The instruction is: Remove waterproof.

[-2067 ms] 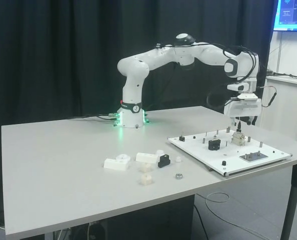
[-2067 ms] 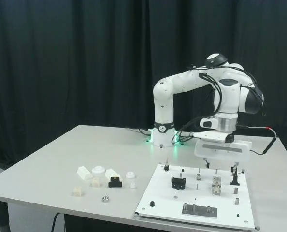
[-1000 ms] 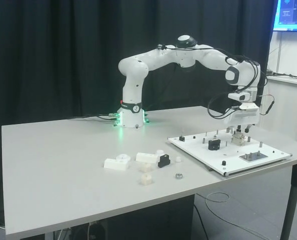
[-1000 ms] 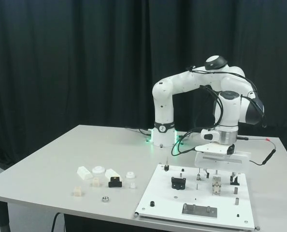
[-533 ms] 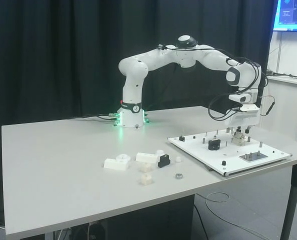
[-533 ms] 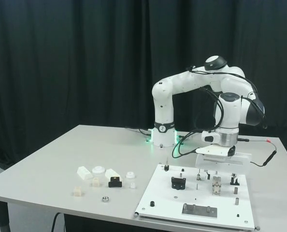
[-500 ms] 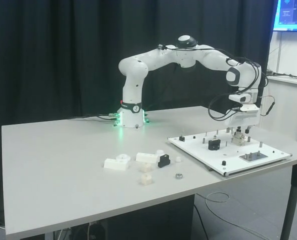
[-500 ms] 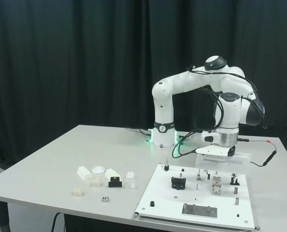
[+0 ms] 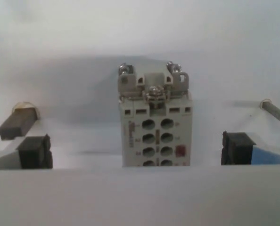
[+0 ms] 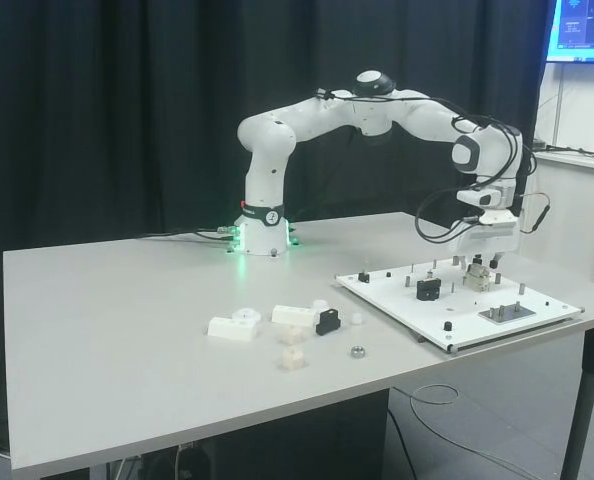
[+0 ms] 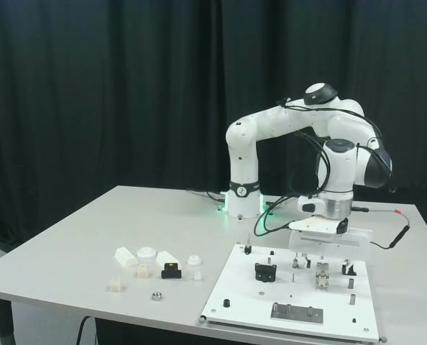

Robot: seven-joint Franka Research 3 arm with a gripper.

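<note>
1. Waterproof connector [image 9: 154,125]: one, a pale block with two columns of round sockets and screws at its upper end, standing on the white board [image 10: 497,330] near the board's far side, directly beneath my gripper [image 9: 135,149].
2. My jaws stand wide; one black fingertip [image 9: 34,151] sits on each side of the connector, apart from it, nothing held.
3. On the board, the second room view also shows one black block [image 11: 265,272], one grey plate [image 11: 296,313] near the front edge, and several small upright pegs; I cannot count these surely.
4. Loose parts [image 10: 292,325] on the grey table [image 10: 117,330], well apart from the board: about seven, white ones, one black, one small nut [image 10: 357,351].
5. Room: black curtain [image 11: 113,93] behind; green light at my base [image 10: 260,232].
</note>
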